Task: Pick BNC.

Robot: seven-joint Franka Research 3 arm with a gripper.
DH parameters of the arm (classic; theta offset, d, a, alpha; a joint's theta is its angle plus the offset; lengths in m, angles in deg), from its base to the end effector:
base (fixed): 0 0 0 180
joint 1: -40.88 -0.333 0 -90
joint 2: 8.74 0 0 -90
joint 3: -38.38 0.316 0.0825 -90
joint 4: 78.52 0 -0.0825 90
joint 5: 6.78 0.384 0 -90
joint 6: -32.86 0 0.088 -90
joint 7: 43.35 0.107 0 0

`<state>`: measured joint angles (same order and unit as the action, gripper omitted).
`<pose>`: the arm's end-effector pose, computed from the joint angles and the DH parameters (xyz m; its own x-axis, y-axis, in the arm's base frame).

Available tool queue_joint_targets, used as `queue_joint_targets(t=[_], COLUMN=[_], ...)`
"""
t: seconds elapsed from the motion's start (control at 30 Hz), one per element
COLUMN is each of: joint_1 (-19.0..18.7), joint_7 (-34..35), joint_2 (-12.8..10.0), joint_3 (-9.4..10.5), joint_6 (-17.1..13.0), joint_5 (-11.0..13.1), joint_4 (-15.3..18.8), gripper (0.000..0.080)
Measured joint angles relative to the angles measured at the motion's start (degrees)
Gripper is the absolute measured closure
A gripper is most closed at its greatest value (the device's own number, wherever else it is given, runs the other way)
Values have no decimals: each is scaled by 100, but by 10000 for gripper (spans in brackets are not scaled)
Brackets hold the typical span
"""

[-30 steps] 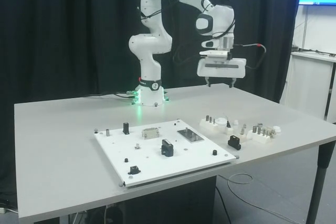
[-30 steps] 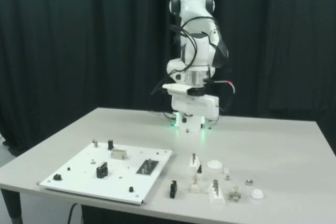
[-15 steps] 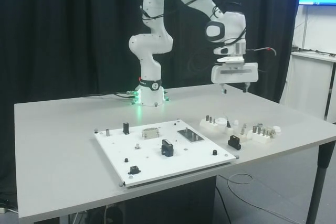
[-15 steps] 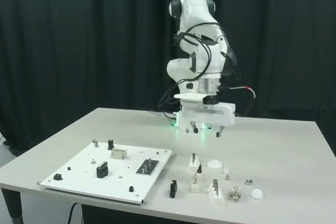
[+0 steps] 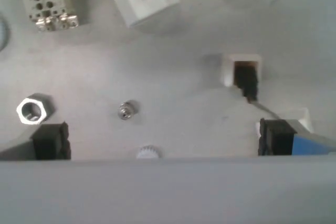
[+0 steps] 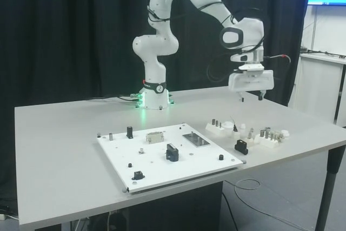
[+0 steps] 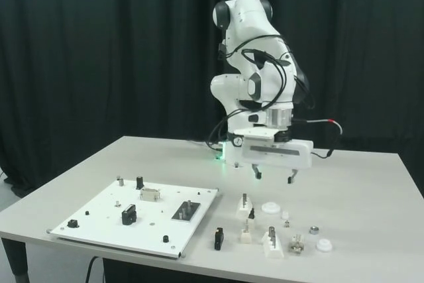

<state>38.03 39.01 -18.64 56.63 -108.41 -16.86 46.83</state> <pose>0.5262 0.2013 0.3231 0.5795 -0.8105 0.0853 -0.8042 -0.5856 -0.1016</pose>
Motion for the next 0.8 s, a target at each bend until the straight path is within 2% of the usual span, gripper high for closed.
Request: queue_joint_targets(t=[0.4, 0.8], joint_1=[-11, -156], joint_7=[-144, -370], joint_2=[-491, -892], joint_3=[150, 155], joint_6=[4, 4], joint_5=[-2, -1], joint_4=[-201, -298], gripper=[3, 3])
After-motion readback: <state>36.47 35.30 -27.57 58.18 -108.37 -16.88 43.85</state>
